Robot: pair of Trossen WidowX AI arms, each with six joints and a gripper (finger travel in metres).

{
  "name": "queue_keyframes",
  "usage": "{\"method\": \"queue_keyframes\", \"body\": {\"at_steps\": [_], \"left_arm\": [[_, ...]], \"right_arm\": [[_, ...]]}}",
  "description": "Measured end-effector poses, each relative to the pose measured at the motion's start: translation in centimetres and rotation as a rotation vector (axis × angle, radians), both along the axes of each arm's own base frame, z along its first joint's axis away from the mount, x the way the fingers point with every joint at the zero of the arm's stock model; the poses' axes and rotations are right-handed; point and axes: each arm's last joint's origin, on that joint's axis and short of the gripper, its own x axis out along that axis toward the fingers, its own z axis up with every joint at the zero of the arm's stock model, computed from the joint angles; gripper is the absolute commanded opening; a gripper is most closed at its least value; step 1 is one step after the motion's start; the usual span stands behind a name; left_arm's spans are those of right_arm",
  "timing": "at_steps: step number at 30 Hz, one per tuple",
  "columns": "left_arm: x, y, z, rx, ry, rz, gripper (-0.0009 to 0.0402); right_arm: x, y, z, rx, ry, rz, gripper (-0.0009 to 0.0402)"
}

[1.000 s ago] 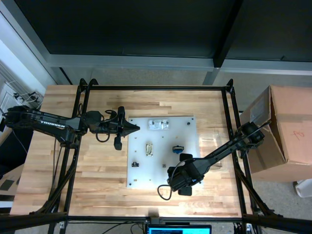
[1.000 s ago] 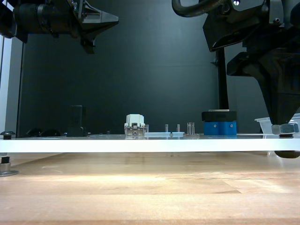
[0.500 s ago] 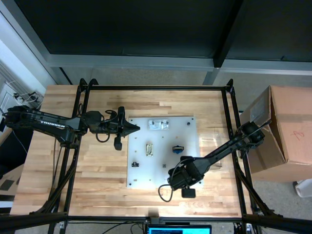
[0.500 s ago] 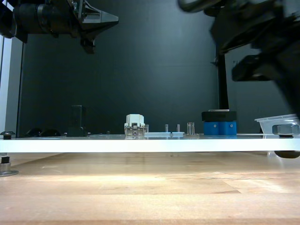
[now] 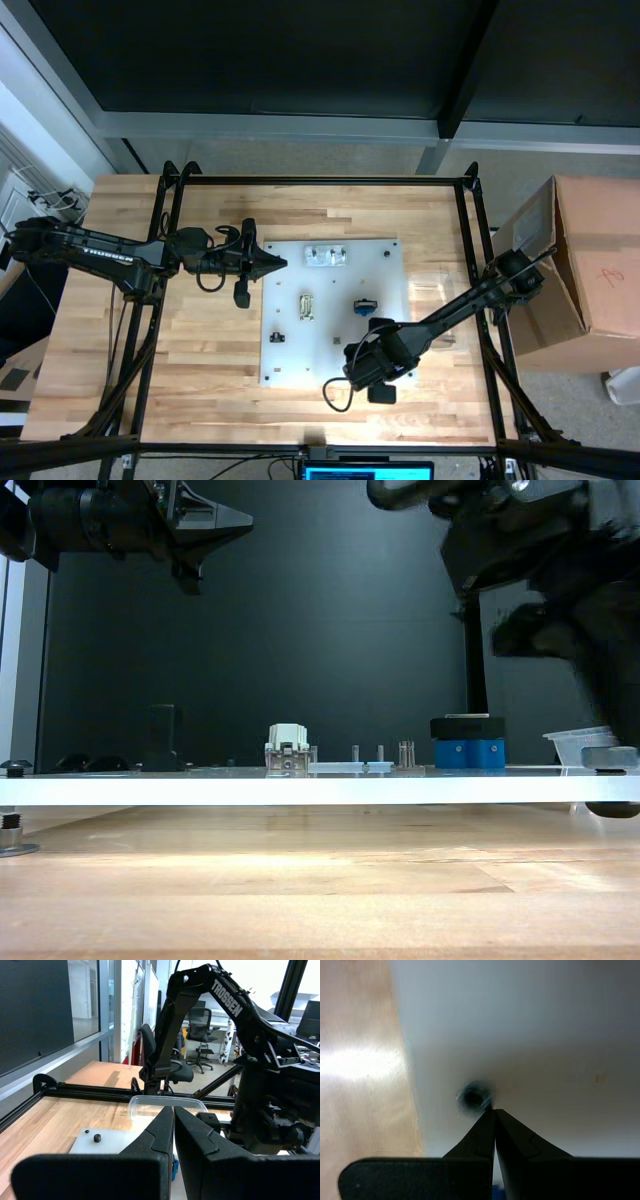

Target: Pick the M12 nut and place it on its threads and fasten

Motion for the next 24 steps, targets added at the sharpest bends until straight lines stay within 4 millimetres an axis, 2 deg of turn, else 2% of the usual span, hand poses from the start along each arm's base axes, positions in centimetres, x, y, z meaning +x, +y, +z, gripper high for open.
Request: {"method": "queue_keyframes", "body": {"at_steps": [3,11,14,18,24], "left_arm": [[0.0,0.0,0.0,0.0,0.0,0.0,0.0],[0.0,0.0,0.0,0.0,0.0,0.0,0.0],[0.0,0.0,0.0,0.0,0.0,0.0,0.0],[0.0,0.01,0.0,0.0,0.0,0.0,0.0],[0.0,0.0,0.0,0.0,0.0,0.0,0.0]], "right_arm": [[-0.28,0.15,-0.01,0.046,0.044,0.041,0.0],[-0.27,-0.7,0.7,-0.183,-0.049,-0.044,0.0],[-0.22,-0.73,0.72,-0.193,-0.062,-0.063,0.0],[-0.03,-0.55,0.34,-0.159,-0.086,-0.069,0.0],[-0.27,0.09,-0.22,0.058,0.013,-0.038,0.0]]}}
